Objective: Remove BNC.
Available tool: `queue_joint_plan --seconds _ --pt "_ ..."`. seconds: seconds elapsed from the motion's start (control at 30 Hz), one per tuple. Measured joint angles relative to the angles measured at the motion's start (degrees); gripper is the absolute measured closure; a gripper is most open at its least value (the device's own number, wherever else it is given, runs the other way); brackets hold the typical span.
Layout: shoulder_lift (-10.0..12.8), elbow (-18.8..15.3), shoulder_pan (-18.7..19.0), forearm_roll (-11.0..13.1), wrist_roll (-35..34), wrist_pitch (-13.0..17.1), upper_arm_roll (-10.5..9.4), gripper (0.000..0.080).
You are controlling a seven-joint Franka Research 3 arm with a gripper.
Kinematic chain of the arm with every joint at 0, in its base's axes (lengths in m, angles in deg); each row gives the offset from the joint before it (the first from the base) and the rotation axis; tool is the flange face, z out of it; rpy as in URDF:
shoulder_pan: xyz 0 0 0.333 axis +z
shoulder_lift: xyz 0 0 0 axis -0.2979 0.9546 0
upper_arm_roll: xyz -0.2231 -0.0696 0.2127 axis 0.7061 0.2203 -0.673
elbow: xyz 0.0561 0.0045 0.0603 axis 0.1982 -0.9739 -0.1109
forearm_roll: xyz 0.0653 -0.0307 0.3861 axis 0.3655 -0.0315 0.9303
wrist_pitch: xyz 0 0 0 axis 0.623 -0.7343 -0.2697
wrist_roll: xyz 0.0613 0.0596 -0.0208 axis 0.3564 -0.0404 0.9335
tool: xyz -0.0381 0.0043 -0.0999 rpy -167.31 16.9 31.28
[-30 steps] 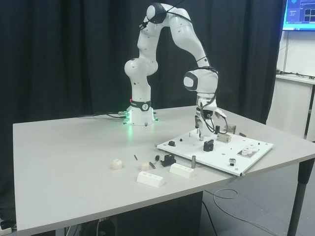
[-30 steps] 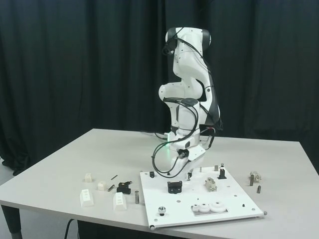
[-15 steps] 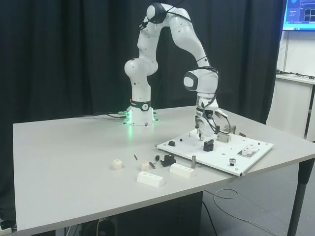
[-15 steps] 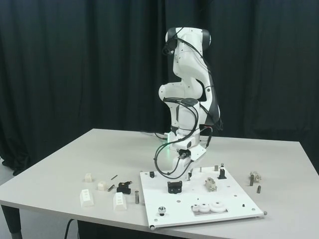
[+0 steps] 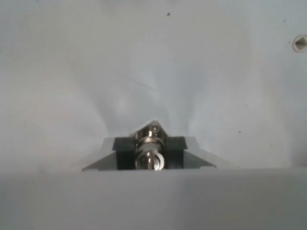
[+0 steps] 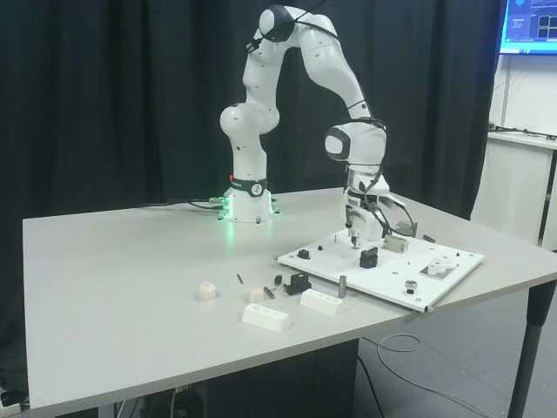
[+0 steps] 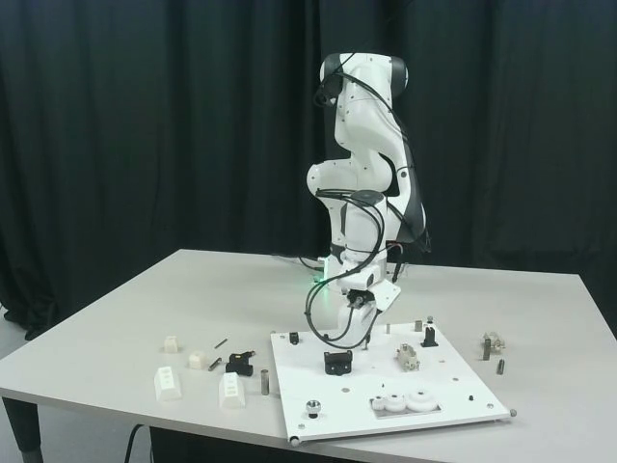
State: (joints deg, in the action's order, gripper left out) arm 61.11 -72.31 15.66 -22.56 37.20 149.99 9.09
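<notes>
The white Franka arm's gripper (image 6: 354,233) stands over the far edge of the white square assembly board (image 6: 452,274) on the grey tabletop (image 6: 113,279). It is drawn in narrow on the small metal barrel-shaped BNC connector (image 5: 149,155). In the wrist view we see the connector upright between the two black pads (image 5: 123,147), one close against each side of it. From this angle we cannot be sure how firmly they bear on it.

Over the last second the arm's reach has hardly altered, but the hand has turned about its own axis. In both room views the gripper body sits at a different angle than a second ago. The black cable loop (image 7: 323,313) hanging beside the wrist has swung round with it. We read this as the twist that frees the connector's bayonet lock. We judge the removal under way but not complete, since the connector is low at the board's surface and has not been lifted clear.

We find little to read. No brand name or label shows on the arm, the board or the loose white blocks (image 6: 265,316) near the front of the tabletop. The lit wall screen (image 6: 529,26) at the upper corner of the first room view carries some display, but none of it can be made out. A green light (image 6: 228,209) glows at the arm's base.
</notes>
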Motion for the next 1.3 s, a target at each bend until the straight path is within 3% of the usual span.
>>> queue_joint_plan --seconds 1.3 --pt "0.0 0.3 0.0 -2.5 16.6 -0.6 -0.19 0.0681"
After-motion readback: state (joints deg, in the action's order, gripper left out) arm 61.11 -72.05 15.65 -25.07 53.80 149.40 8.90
